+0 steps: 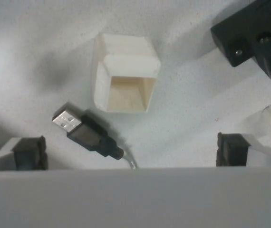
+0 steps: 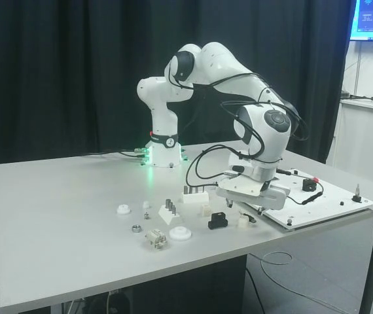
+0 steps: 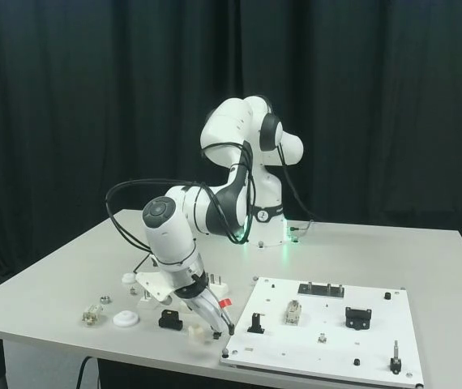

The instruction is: Place USB.

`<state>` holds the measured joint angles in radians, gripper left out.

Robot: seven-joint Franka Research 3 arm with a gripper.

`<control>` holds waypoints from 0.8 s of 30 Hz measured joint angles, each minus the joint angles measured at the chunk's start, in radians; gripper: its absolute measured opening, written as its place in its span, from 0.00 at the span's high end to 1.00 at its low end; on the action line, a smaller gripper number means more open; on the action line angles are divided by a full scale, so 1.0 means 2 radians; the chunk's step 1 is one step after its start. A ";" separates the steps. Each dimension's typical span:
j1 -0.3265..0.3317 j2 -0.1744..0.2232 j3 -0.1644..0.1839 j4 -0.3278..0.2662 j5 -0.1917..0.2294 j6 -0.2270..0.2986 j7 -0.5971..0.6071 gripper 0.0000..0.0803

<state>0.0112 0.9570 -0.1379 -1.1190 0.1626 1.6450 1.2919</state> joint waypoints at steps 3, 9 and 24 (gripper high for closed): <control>0.000 0.000 -0.001 0.001 -0.001 0.000 0.000 0.04; 0.000 -0.001 -0.001 0.003 -0.004 0.001 0.000 0.01; 0.002 -0.003 -0.001 0.003 -0.011 0.008 0.000 0.00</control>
<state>0.0147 0.9518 -0.1397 -1.1129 0.1415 1.6611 1.2919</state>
